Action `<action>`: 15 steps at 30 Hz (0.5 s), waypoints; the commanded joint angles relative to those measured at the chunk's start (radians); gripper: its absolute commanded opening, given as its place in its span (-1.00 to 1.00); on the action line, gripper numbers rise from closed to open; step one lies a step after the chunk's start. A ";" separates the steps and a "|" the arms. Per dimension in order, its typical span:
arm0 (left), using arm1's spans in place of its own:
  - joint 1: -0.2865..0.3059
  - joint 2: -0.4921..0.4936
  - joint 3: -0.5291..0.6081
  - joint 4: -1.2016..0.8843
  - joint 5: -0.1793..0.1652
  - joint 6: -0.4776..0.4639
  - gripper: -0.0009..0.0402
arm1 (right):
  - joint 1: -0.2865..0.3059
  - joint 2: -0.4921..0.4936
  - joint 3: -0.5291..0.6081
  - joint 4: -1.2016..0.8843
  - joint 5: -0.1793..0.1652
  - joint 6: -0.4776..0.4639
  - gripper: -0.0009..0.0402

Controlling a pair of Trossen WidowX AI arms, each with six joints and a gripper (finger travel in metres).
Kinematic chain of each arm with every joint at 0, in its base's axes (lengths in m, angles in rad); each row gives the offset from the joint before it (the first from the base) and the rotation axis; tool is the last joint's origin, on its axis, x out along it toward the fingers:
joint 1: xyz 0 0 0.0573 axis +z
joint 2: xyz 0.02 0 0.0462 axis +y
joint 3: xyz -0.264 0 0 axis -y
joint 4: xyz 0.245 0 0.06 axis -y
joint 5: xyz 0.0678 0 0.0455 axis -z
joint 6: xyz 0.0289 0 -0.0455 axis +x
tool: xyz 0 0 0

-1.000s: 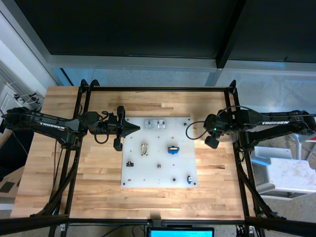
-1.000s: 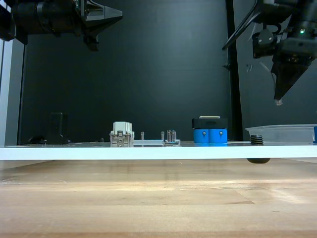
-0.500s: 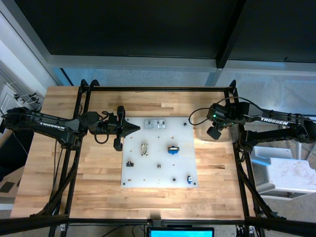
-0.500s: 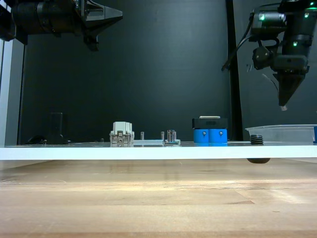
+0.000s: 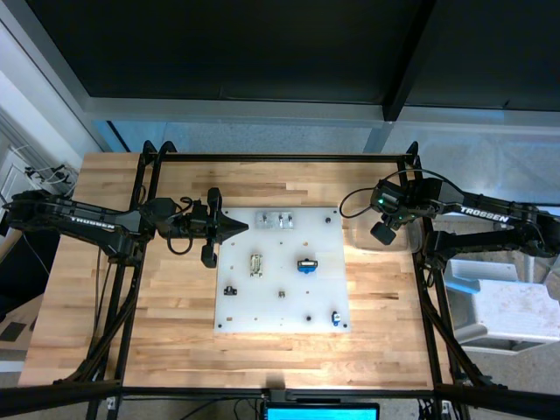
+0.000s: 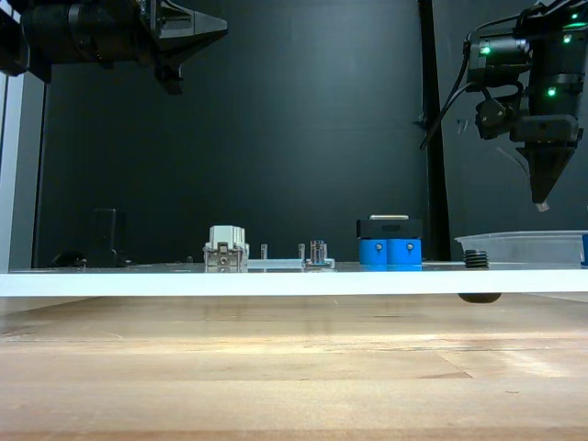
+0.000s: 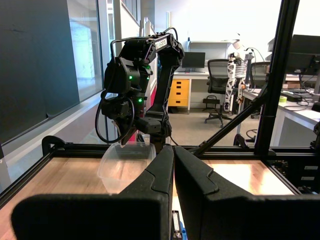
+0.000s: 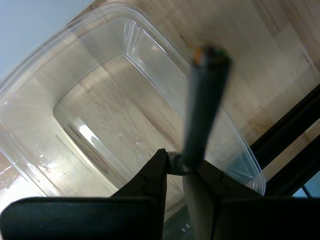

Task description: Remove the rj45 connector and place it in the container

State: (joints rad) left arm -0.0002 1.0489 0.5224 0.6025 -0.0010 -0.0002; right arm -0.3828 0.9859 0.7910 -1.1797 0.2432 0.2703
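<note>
Pinching the rj45 connector (image 8: 204,95), the right tool (image 8: 179,166) has swung over the container (image 8: 137,47), so release looks due. The left tool (image 7: 172,148), pressed together, hangs beside the board (image 5: 262,306).

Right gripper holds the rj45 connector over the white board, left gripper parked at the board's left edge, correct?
Not the board: the right wrist view shows the right gripper holding the rj45 connector over the container. Left gripper is parked as stated.

rj45 connector (image 8: 201,107) plug mostly hidden in right gripper (image 8: 180,164) above container (image 6: 519,241), cable blurred. Container cut off at right. Left gripper (image 6: 220,28) arm cropped, far left.
</note>
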 commanded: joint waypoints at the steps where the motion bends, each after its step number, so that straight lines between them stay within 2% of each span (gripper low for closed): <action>1: 0.000 0.000 0.000 0.000 0.000 0.000 -0.96 | 0.001 0.000 0.000 0.000 0.001 0.000 -0.58; 9: 0.000 0.000 0.000 0.000 0.000 0.000 -0.96 | 0.001 0.003 0.000 -0.003 0.000 0.003 -0.18; 15: 0.000 0.000 0.000 0.000 0.000 0.000 -0.96 | 0.001 0.003 0.000 -0.019 0.000 0.012 0.00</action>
State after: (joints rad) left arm -0.0002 1.0489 0.5224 0.6025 -0.0010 -0.0002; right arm -0.3824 0.9886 0.7910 -1.1946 0.2432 0.2813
